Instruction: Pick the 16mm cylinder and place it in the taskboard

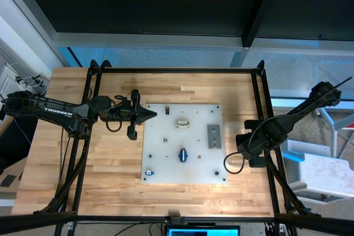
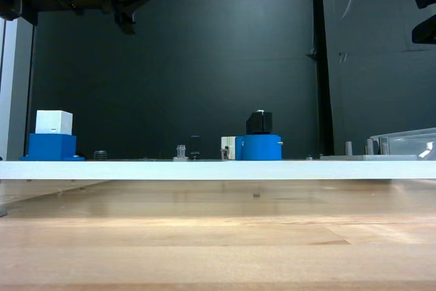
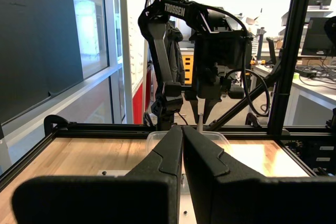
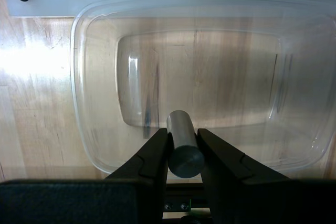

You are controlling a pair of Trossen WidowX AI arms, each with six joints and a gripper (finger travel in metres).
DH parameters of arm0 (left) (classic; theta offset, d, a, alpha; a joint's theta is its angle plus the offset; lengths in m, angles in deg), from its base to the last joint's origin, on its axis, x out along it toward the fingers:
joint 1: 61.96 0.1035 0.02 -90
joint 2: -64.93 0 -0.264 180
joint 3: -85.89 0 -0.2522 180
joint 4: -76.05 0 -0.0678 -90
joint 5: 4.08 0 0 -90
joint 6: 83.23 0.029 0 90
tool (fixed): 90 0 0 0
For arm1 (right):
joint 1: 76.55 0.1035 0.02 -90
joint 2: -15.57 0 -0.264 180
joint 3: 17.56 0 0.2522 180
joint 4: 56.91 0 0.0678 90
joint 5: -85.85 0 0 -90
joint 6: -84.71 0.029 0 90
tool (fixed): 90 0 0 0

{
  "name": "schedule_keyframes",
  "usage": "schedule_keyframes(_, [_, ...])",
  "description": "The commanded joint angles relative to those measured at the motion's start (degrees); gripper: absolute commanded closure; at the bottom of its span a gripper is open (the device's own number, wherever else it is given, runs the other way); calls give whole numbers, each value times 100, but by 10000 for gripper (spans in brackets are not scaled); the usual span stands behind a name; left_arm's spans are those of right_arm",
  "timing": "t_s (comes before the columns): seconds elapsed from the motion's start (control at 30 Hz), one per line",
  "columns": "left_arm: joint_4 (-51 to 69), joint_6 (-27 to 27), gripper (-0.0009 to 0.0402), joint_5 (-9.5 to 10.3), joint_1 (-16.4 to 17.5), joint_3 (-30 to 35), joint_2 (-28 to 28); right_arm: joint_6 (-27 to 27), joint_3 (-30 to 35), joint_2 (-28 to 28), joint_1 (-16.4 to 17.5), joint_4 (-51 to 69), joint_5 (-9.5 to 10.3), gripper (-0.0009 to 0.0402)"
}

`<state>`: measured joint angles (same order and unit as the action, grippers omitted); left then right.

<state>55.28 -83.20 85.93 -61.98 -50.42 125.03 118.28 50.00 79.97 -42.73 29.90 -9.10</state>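
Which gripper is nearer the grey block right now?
Right. The right gripper, shut on the cylinder, hangs over the tray just beside the block; the left gripper, shut, is at the taskboard's opposite, left edge.

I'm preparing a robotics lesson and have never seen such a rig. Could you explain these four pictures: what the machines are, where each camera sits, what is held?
A left robot arm and a right robot arm stand at the edges of a wooden table. One camera looks down from above, one looks level along the table, one rides on each arm. On the table lie a white taskboard and a clear tray. The left gripper hovers shut and empty over the board's left edge. The right gripper, above the tray, pinches the 16mm cylinder, a grey metal peg.
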Motion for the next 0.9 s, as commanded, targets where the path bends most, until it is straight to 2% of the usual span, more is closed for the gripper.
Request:
schedule_keyframes(0.03, [0, 2, 393, 0, 2, 2, 0, 0, 0, 76, -39, -140, -2, 381])
schedule_keyframes(0.47, [0, 2, 393, 0, 0, 2, 0, -251, 304, 608, -249, -354, -22, 381])
schedule_keyframes(0.6, [0, 2, 393, 0, 0, 2, 0, -308, 448, 776, -341, -378, -157, 381])
schedule_keyframes(0.9, [0, 2, 393, 0, 0, 2, 0, -557, 614, 1126, -535, -669, -153, 381])
